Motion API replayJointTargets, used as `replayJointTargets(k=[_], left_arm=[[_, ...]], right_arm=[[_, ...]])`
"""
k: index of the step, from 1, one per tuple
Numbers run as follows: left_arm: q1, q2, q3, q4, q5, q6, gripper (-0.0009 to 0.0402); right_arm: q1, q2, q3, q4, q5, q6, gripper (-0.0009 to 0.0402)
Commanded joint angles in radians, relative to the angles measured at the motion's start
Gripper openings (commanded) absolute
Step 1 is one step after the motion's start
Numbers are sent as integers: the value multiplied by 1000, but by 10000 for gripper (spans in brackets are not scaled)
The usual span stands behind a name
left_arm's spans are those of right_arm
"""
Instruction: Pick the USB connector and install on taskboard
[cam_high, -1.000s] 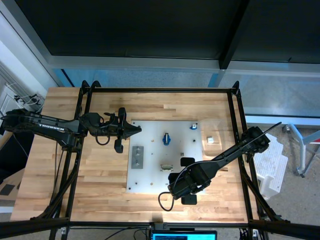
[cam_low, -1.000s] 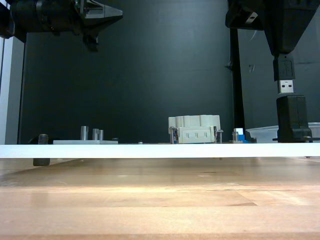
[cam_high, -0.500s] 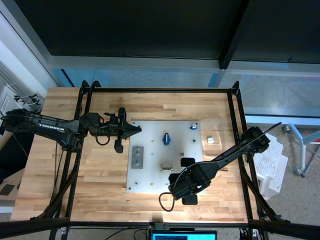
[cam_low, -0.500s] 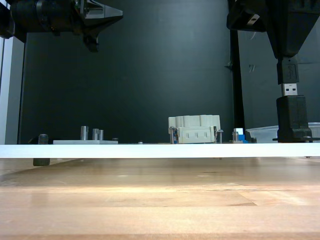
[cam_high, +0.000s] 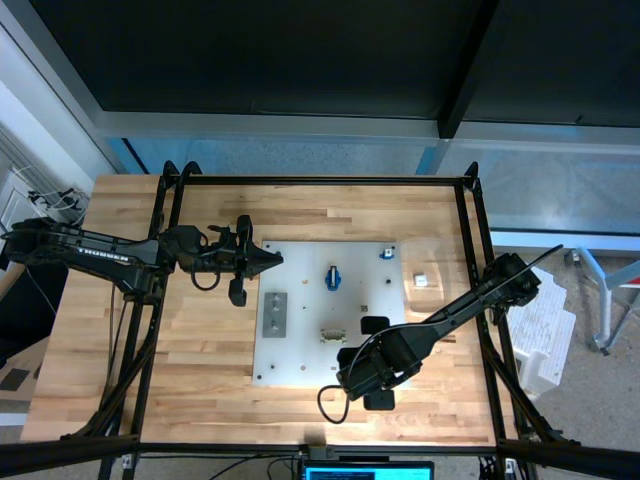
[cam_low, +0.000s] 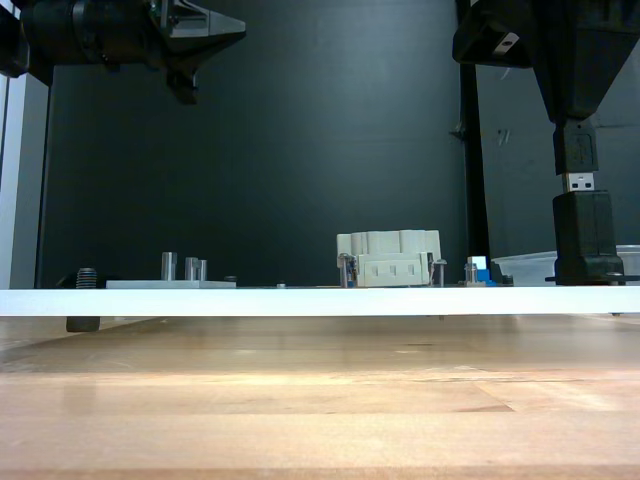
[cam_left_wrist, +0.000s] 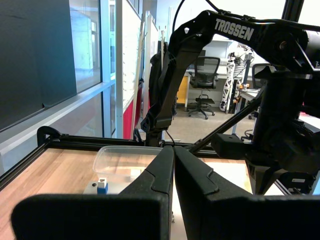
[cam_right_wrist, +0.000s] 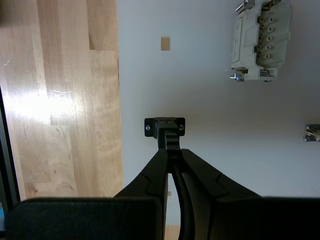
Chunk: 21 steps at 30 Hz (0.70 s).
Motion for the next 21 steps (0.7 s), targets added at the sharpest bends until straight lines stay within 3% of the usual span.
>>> replayJointTargets(k=[1,21], left_arm=[[0,0,0,0,0,0,0],[0,0,0,0,0,0,0]], right_arm=[[0,0,-3,2,0,-1,0],[2,0,-75,70,-3,-22,0]])
